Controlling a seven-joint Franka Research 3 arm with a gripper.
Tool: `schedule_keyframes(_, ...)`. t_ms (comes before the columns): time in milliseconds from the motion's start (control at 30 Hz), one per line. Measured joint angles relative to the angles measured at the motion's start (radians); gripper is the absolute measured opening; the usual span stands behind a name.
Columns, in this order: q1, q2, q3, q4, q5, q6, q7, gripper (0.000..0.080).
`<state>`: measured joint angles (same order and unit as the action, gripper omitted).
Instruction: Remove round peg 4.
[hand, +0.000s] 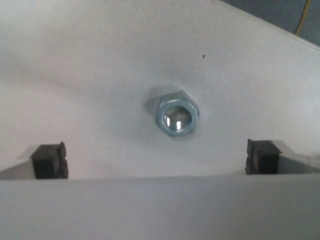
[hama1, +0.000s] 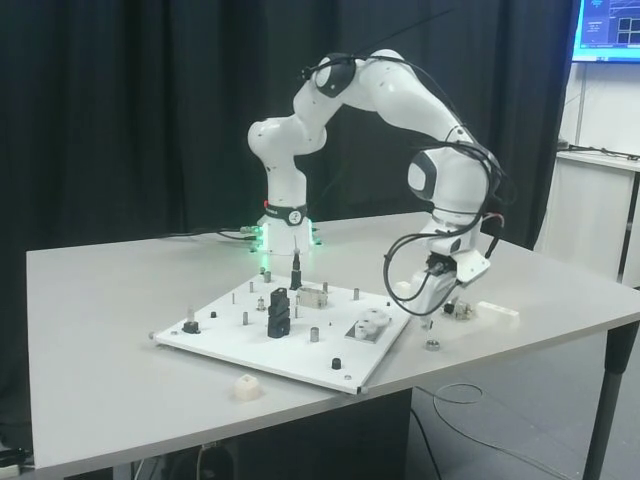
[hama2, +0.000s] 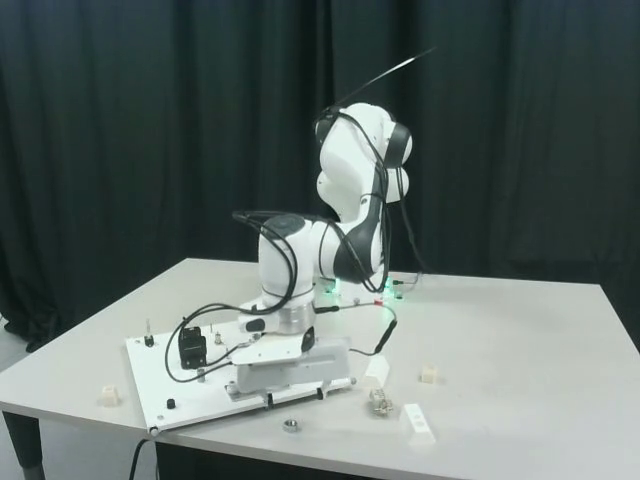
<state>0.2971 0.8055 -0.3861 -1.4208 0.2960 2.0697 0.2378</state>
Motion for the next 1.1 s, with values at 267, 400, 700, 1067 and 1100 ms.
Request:
schedule_keyframes(267, 0.002, -0.044, 0.001, -0.031, 0.0, -0.013, 0.0, 0.0799)
schedule_keyframes(400, 0.003, -0.06, 0.001, -0.045, 0.0, -0.013, 0.0, 0.0799)
schedule_keyframes(700, 0.004, -0.076, 0.001, -0.059, -0.004, -0.013, -0.023, 0.08)
schedule_keyframes(1067, 0.005, -0.081, 0.002, -0.074, -0.011, -0.008, -0.215, 0.08)
schedule_keyframes(1100, 0.005, -0.081, 0.002, -0.074, -0.011, -0.008, -0.215, 0.08)
